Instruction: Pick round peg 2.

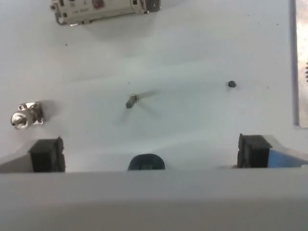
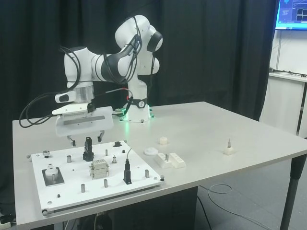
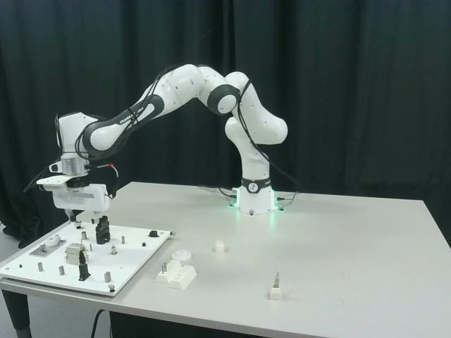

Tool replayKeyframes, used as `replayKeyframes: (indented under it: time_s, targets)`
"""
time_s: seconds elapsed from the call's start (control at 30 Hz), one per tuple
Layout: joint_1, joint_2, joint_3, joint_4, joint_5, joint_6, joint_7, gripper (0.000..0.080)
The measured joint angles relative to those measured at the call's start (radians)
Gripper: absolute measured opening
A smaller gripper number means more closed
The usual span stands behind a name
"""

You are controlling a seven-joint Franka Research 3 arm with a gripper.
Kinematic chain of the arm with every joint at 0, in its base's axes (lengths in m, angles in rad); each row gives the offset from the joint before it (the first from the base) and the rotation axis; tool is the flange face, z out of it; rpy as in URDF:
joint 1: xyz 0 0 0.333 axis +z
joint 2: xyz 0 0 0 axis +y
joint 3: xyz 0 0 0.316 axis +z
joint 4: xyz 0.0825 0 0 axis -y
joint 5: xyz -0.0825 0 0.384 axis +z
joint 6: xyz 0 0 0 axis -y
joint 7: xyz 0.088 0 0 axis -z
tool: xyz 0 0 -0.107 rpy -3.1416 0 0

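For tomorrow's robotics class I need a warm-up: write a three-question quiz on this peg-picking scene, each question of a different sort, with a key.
1. True or false: the gripper already holds a peg.
2. In the wrist view, the small grey peg stands: A) between the two fingers, B) beyond one finger, C) off the white board.
3. Fill in: the arm's base glows ____.

Key: 1 false; 2 A; 3 green.

White arm, white board, grey table, black curtain, green base light
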Motion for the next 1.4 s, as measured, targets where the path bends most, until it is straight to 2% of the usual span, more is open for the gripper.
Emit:
replayKeyframes:
  time_s: [0.73, 0.93, 1.07, 1.23, 1.4]
  targets:
    - [-0.020, 0.000, -0.016, 0.103, -0.054, -0.086, 0.001, 0.0800]
    - [-0.020, 0.001, -0.017, 0.132, -0.054, -0.103, 0.074, 0.0800]
    - [-0.019, 0.004, -0.015, 0.158, -0.055, -0.137, 0.092, 0.0800]
    - [-0.016, 0.016, -0.014, 0.204, -0.058, -0.196, 0.037, 0.0800]
    - [-0.014, 0.029, -0.012, 0.244, -0.056, -0.246, 0.059, 0.0800]
